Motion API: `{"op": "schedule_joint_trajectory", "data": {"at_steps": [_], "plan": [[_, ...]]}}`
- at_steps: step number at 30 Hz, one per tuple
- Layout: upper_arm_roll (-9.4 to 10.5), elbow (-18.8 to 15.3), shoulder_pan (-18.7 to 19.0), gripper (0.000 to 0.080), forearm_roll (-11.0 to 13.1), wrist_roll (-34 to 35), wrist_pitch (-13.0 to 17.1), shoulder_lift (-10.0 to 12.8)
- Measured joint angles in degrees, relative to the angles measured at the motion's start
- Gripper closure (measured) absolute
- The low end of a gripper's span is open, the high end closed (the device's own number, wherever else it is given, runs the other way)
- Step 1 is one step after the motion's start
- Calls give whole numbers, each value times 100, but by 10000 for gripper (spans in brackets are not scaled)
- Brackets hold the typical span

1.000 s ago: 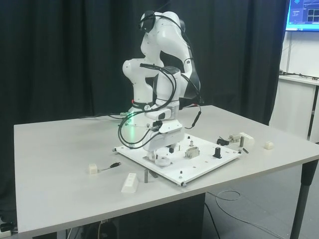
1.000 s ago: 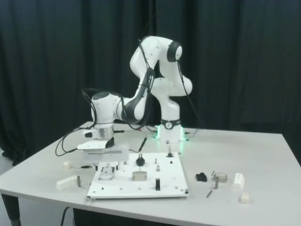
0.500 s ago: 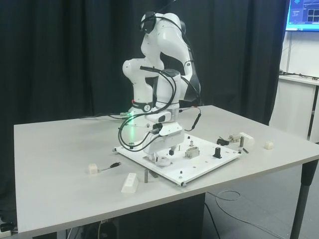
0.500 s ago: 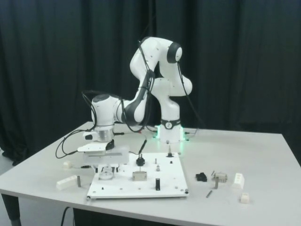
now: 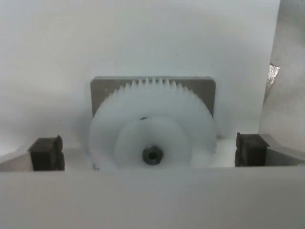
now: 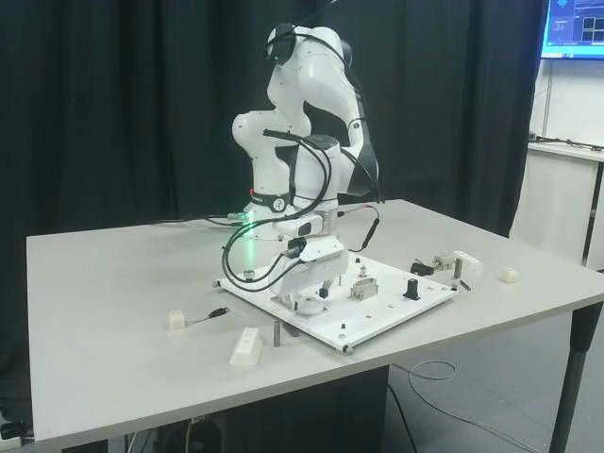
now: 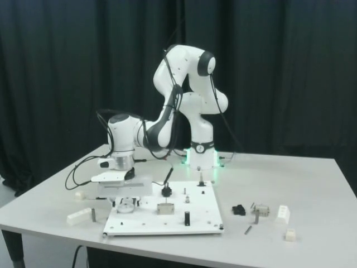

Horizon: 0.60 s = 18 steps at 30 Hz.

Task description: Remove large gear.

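White plastic, toothed around its rim, the large gear (image 5: 151, 140) sits on a grey mounting block (image 5: 153, 87) at the near-left corner of the white assembly board (image 7: 195, 220), as the second room view presents it. A dark shaft end shows at the centre of its hub. In the wrist view the gear lies between the two black fingertips (image 5: 46, 153), one on each side and each clear of the teeth. The gripper (image 5: 148, 153) is spread wide, wider than the gear, and holds nothing.

Step in hand: approach and alignment. The arm (image 7: 150, 129) is bent low over the board with the gripper (image 6: 307, 293) directly above the gear (image 6: 306, 303). The gear appears roughly centred between the fingers. No contact with the gear is visible.

Next move, as judged from this position:
1. Lower the gripper until the fingertips stand level with the gear rim.
2. Close the fingers evenly on opposite sides of the rim.
3. Lift straight up along the shaft axis; a tilted pull would likely bind the hub on the shaft.

Loose parts lie on the grey table (image 6: 104, 283) beside the board, including a white block (image 6: 246, 346); they are well apart from the gear.
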Motion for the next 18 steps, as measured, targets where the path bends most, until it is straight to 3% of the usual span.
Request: {"op": "schedule_joint_trajectory", "data": {"at_steps": [18], "plan": [[39,38,-61,3,54,-17,57,55]]}}
